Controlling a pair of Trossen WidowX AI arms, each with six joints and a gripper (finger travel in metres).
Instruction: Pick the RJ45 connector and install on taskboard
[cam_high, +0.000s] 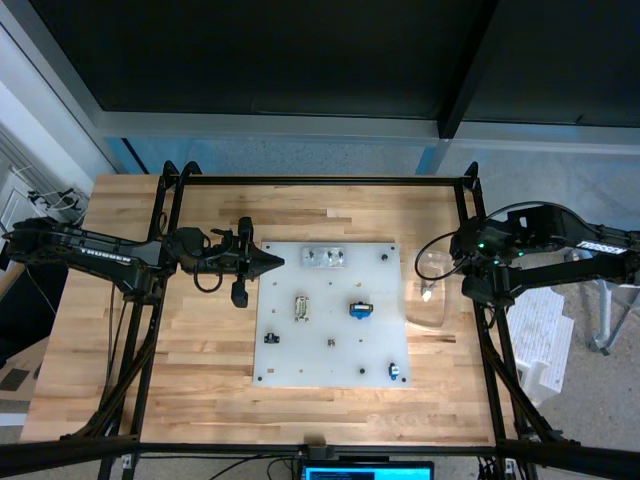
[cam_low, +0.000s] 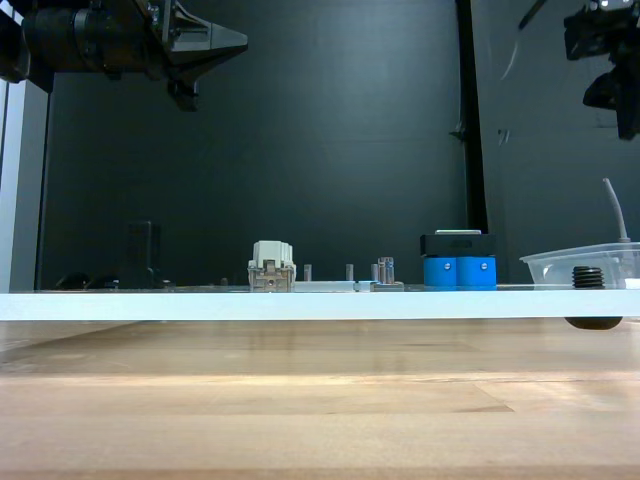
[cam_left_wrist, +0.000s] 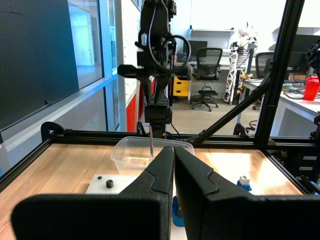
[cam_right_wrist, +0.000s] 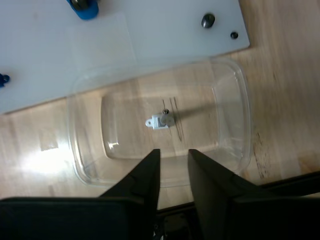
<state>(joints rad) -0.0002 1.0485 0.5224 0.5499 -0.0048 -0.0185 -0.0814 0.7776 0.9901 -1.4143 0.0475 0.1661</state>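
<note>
Wood table (cam_high: 200, 380), taskboard (cam_high: 330, 340) at ctr: RJ45 connector (cam_high: 396, 372) sits on board's near-right corner, untouched. Further back, my left gripper (cam_high: 277, 262) hangs high over board's left edge, fingers pressed together, empty. My right gripper (cam_right_wrist: 173, 152) hovers above clear tray (cam_high: 428, 322), fingers partly apart, nothing btwn.

- left arm (cam_high: 90, 248): comes in from 9 o'clock in the high view, stretched out level toward 3 o'clock, carried high in the low view
- left gripper (cam_high: 278, 262): horizontal, tip at 3 o'clock, fingers (cam_left_wrist: 155, 175) pressed together
- right arm (cam_high: 590, 240): comes in from 3 o'clock, folded, wrist tipped down
- right gripper (cam_right_wrist: 172, 156): points down, fingers (cam_right_wrist: 145, 175) slightly apart
</note>
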